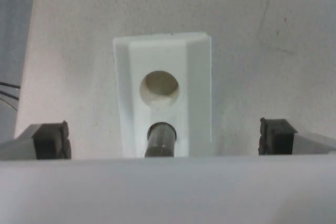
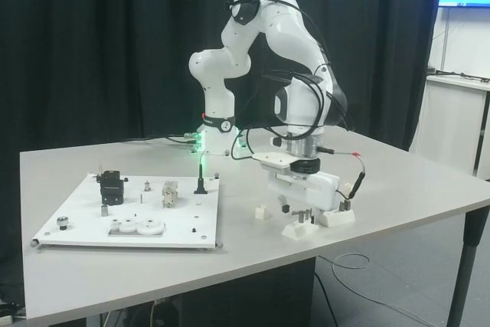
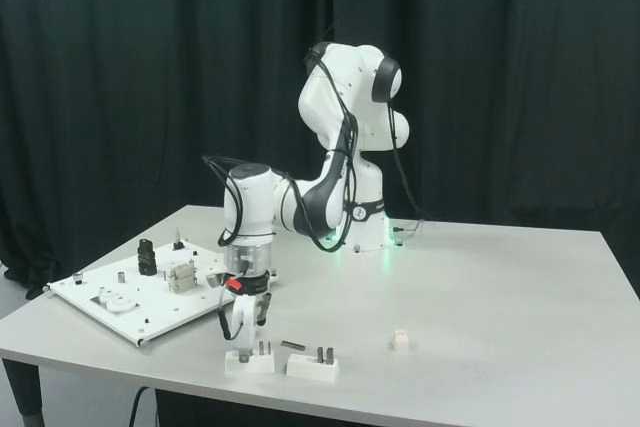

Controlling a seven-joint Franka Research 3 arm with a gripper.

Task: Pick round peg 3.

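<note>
Round peg 3 stands upright in a white holder block on the grey table, beside an empty hole. It appears to be a short, dark, rigid cylinder, probably light and smooth, so slip is the main risk; grasp the exposed upper shank squarely. The gripper hovers just above it, fingers spread wide to either side, holding nothing. A white assembly board lies well apart. Black curtains enclose the room.
</note>
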